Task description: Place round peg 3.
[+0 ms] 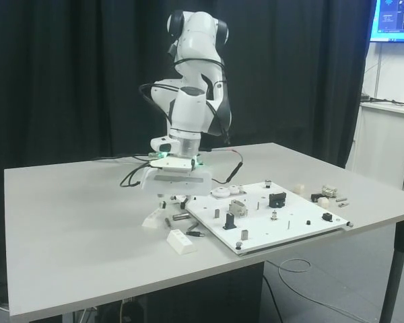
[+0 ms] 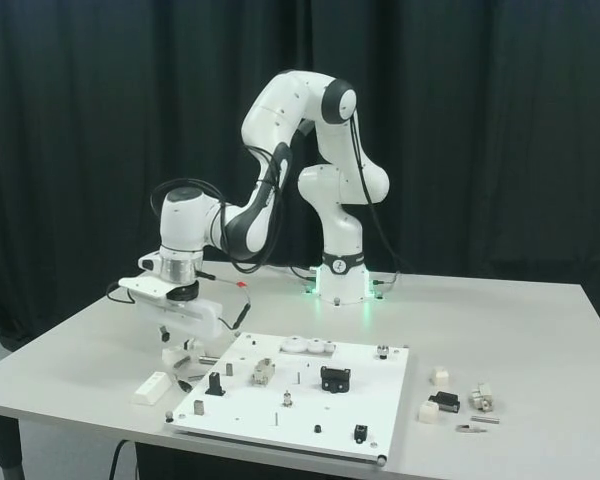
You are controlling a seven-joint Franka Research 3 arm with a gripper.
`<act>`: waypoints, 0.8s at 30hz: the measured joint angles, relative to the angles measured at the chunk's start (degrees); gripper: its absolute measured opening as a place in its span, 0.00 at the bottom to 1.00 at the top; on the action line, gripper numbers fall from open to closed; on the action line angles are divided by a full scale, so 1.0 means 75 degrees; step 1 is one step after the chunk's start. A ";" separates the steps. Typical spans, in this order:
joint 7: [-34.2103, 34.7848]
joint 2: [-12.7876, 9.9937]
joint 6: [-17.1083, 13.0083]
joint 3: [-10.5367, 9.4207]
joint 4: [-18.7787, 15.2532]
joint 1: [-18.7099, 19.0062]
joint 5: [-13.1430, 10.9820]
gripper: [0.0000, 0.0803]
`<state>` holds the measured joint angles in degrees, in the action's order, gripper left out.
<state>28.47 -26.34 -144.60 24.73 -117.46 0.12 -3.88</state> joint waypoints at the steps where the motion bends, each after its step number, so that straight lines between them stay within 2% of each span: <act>1: -0.0016 -0.0019 0.0001 0.0000 0.0020 -0.0008 -0.0011 0.27; 2: -0.0029 -0.0037 0.0003 0.0000 0.0040 -0.0017 -0.0018 0.27; 3: -0.0041 -0.0054 0.0004 0.0000 0.0059 -0.0025 -0.0021 0.73; 7: -0.0093 -0.0112 0.0006 0.0000 0.0124 -0.0055 -0.0028 0.73; 8: -0.0104 -0.0129 0.0006 0.0000 0.0141 -0.0062 -0.0030 0.94; 13: -0.0129 -0.0199 0.0006 0.0000 0.0207 -0.0081 -0.0038 0.94; 14: -0.0133 -0.0213 0.0006 0.0000 0.0221 -0.0084 -0.0041 0.98; 24: -0.0166 -0.0336 0.0009 -0.0008 0.0339 -0.0101 -0.0140 0.99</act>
<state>27.23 -28.87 -144.52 24.67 -114.92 -0.64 -4.93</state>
